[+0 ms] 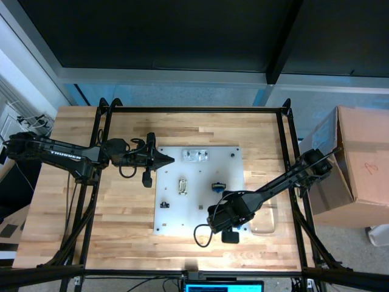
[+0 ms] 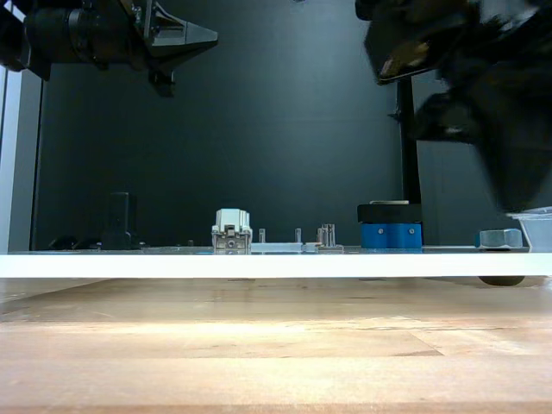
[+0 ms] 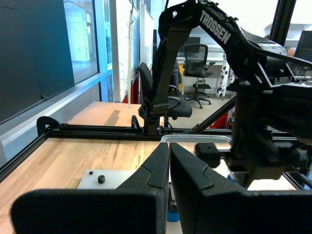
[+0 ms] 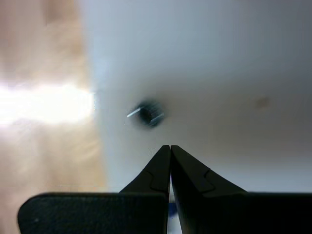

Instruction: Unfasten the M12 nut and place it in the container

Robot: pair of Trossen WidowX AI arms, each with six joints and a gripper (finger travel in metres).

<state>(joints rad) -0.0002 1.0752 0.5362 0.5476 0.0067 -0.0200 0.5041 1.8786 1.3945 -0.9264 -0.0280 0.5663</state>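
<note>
Board [image 1: 182, 222] edges: grippers [image 3: 169, 146] [image 4: 169, 148]; nut [image 2: 500, 237] perhaps seated

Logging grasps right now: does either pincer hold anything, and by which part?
Nothing is held. Right pincer, over the board's near right, and left pincer, raised at its left edge, are both shut empty. The nut sits at board level, ungripped.

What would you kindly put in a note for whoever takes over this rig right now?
Left claw: shut, empty, held high over the left edge of the white board.
Right claw: shut on nothing, raised over the board's near right part.
M12 nut: in neither claw, sitting low on the board in front of the container. No ribs show beneath it, so it is apparently on its stud, though the right arm hides that spot in the high view.
Done: nothing visible.
Left: unfasten the nut and place it in the container.
</note>
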